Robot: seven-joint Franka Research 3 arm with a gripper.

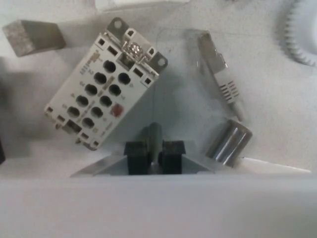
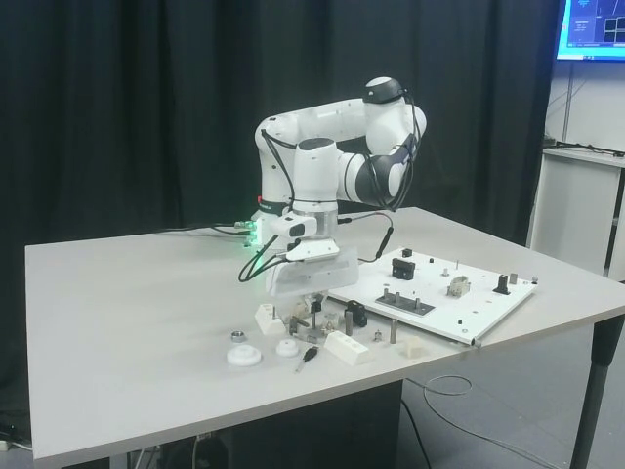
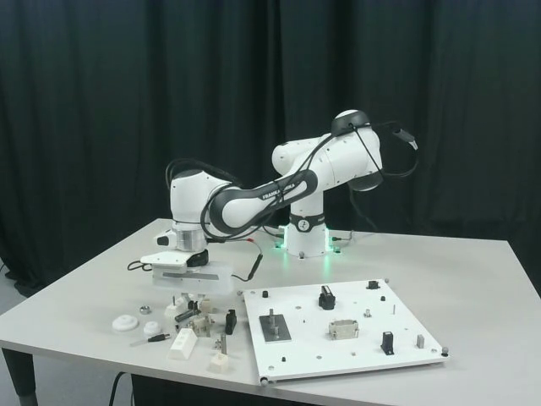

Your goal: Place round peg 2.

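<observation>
The pincer (image 1: 154, 154) hangs low over the bench (image 2: 127, 293), its two black fingers closed on a slim grey round peg (image 1: 154, 136) standing upright between them. Just beyond lie a white multi-hole connector block (image 1: 101, 87) and a short metal cylinder (image 1: 229, 141); the white assembly board (image 3: 338, 334) sits further off.

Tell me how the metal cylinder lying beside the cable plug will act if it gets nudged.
The cylinder lies on its side on the table, so it would probably roll. Its shiny metal skin looks smooth, likely slippery in the hand. It seems solid, so likely heavy for its size.
</observation>
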